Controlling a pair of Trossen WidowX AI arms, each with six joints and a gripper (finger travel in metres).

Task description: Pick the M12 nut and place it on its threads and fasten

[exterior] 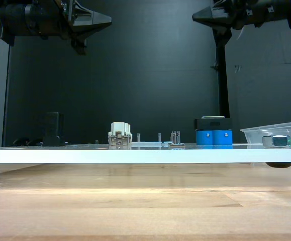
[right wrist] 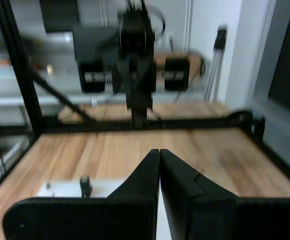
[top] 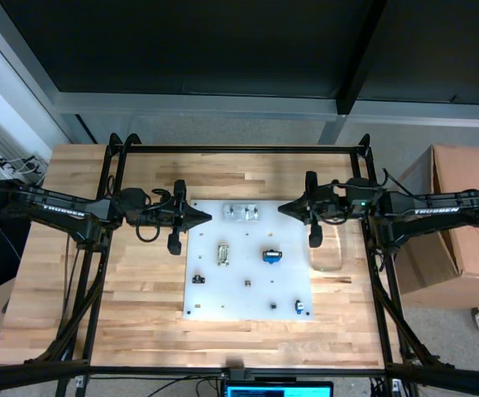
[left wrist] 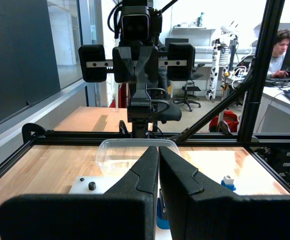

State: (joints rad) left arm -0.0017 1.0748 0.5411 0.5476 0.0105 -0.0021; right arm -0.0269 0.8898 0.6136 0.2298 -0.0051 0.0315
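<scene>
The left gripper (top: 202,217) hangs high above the white board's (top: 222,289) far left edge, pointing in toward the board's middle. Its fingers are pressed together with nothing between them. On the board, near its middle, stand a pale connector block (top: 222,255) and, to the right of that, a blue part (top: 270,256). The M12 nut (exterior: 273,141) shows in the low view as a small silver piece sitting low on the board's near right part, in front of the clear tray (top: 328,266). The high view puts a small dark spot, the stud (top: 273,305), at that place on the board, with the tray lying off the board's right edge. The nut therefore appears to be on its stud, though I cannot tell how far down it is threaded. The right gripper (top: 282,209) hangs high above the board's far right edge, pointing inward, its fingers likewise closed together and holding nothing.
</scene>
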